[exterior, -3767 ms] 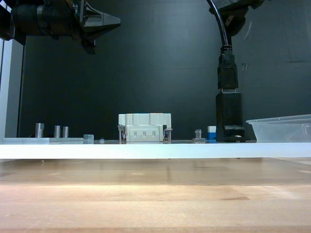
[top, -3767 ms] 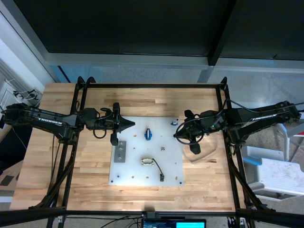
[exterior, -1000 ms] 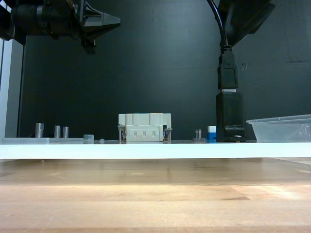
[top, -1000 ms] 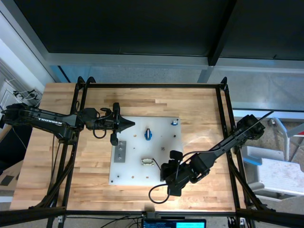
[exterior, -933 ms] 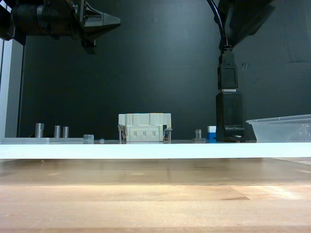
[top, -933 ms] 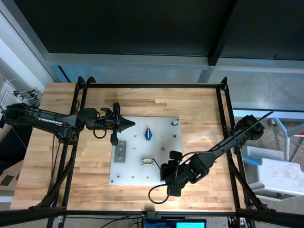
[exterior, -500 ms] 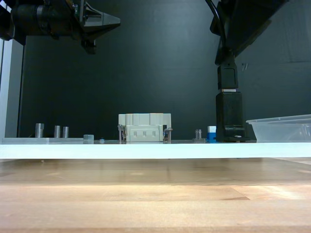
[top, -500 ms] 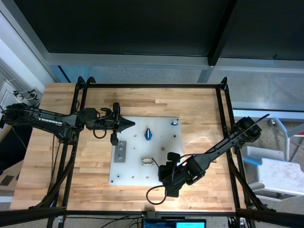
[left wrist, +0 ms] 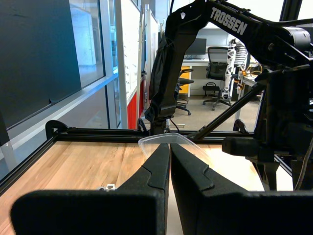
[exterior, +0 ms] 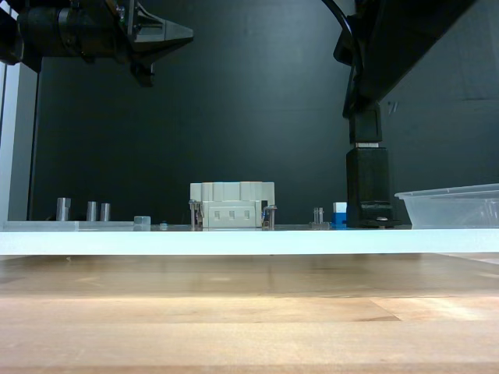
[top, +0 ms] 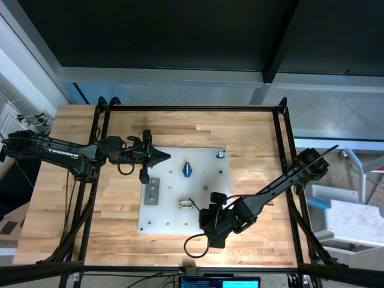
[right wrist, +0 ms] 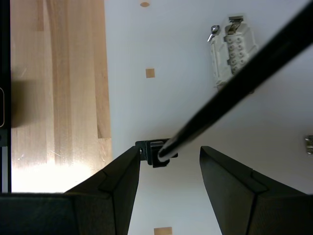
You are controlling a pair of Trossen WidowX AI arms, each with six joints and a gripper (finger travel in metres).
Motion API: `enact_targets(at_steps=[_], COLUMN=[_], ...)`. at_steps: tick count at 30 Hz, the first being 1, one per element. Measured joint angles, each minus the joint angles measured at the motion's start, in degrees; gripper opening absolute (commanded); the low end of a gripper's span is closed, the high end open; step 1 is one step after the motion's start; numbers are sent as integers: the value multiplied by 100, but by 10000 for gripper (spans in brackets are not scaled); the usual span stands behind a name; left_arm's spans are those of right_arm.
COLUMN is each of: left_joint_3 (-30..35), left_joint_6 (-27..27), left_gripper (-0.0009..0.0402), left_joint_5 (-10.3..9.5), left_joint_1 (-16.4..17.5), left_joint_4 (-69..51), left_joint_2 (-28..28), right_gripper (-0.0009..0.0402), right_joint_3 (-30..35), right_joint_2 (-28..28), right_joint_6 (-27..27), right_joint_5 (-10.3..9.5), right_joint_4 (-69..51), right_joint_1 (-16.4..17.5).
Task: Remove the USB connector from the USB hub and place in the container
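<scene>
The USB connector (right wrist: 158, 150) stands plugged upright in the black USB hub (exterior: 368, 187) at the white board's front right, and its thin black lead (right wrist: 234, 83) runs up and away. My right gripper (right wrist: 169, 150) is open directly above, one finger on each side of the plug without touching it; in the high view the right gripper (top: 210, 225) covers the hub. The container (exterior: 452, 204), a clear tub, sits on the wood just right of the board. My left gripper (top: 157, 156) hovers shut and empty over the board's back left edge.
On the white board (top: 168, 222) stand a white multi-pin connector block (top: 186, 205), a grey block with metal pegs (top: 152, 192), a blue part (top: 186, 169) and a small blue-white piece (top: 221, 154). A black frame (top: 192, 108) rings the table.
The right arm swung from beside the container to the board's front right. Over the last second it crept left and lowered around the plug. The left arm stayed still.
</scene>
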Motion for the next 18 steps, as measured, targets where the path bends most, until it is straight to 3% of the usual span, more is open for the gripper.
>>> enact_targets(at_steps=[6,18], left_joint_3=[0,0], left_joint_6=[0,0], left_gripper=[1,1], left_joint_5=[0,0], left_joint_1=[0,0], left_joint_4=[0,2], left_joint_2=[0,0], right_gripper=[141,2], right_joint_3=[-11,-13], right_joint_2=[11,15], right_joint_6=[0,-2], right_joint_5=[-85,22], right_joint_4=[37,74], right_joint_1=[0,4])
